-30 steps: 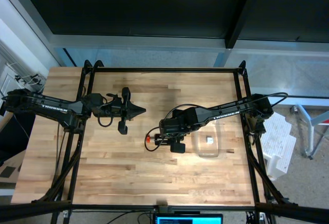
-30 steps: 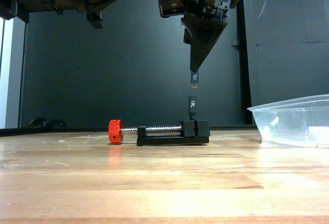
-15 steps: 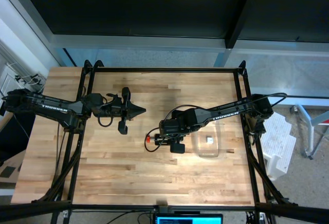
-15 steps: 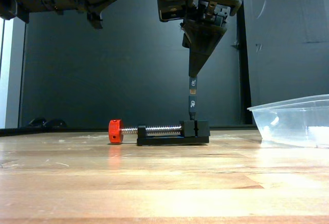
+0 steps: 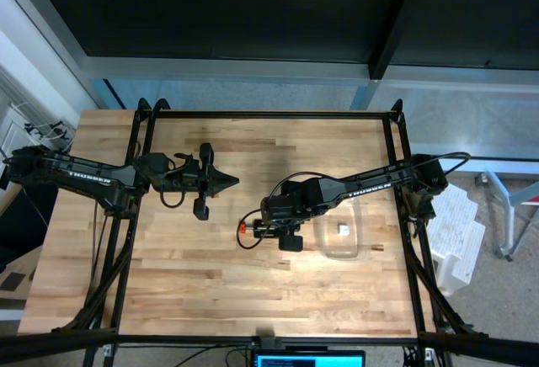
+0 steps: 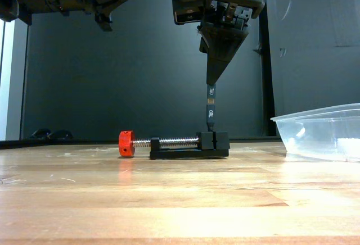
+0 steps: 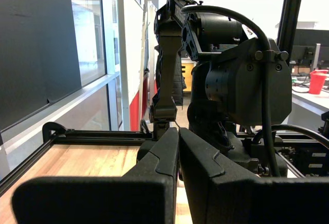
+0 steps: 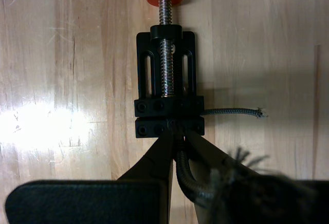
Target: Pick the USB-C connector and install on taskboard
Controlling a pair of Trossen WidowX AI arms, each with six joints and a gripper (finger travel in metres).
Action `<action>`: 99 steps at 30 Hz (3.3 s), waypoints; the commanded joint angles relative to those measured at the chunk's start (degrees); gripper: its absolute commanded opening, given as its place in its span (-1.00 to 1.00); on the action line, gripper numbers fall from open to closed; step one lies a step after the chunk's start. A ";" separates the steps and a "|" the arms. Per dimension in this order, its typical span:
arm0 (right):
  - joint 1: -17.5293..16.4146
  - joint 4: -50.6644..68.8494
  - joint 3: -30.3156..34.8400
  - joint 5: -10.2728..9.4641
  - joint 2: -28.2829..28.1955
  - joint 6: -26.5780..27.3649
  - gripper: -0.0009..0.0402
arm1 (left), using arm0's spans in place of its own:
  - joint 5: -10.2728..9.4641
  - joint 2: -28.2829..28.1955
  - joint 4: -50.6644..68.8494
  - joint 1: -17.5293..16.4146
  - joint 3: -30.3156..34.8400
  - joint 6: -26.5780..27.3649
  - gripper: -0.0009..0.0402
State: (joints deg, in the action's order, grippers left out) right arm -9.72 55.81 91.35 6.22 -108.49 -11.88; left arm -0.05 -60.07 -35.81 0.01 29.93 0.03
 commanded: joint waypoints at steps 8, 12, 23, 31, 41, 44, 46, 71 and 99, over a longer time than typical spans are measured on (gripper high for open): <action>-0.04 -0.17 -0.17 -0.20 0.04 0.39 -0.96 | 0.02 -0.02 -0.02 -0.02 0.02 0.00 -0.96; -0.04 -0.39 -0.17 -0.20 0.04 0.44 -0.96 | 0.02 -0.04 -0.02 -0.02 0.02 0.00 -0.96; -0.02 -0.50 -0.24 -0.20 0.04 0.87 -0.96 | 0.02 -0.02 -0.02 -0.02 0.02 0.00 -0.96; -0.02 -0.90 -0.83 -0.22 0.04 1.46 -0.96 | 0.02 -0.02 -0.02 0.00 0.02 0.00 -0.96; -0.02 -1.38 -1.20 -0.17 0.04 2.12 -0.96 | 0.02 -0.02 -0.02 -0.02 0.02 0.00 -0.96; -0.02 -1.75 -1.66 -0.20 0.04 2.12 -0.96 | 0.02 -0.02 0.00 0.00 0.02 0.00 -0.96; -0.02 -2.43 -2.12 -0.20 0.04 2.12 -0.96 | 0.02 -0.02 -0.02 -0.02 0.02 0.00 -0.96; -0.02 -4.94 -3.87 -0.22 0.04 2.36 -0.96 | 0.02 -0.02 0.00 0.00 0.02 0.00 -0.96; -0.35 -1.60 -3.89 -0.26 6.14 3.50 0.09 | 0.02 -0.02 0.02 0.00 0.02 0.00 -0.96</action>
State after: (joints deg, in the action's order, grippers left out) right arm -10.07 54.02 87.33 5.96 -103.44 -8.40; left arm -0.05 -60.07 -35.81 0.01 29.95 0.05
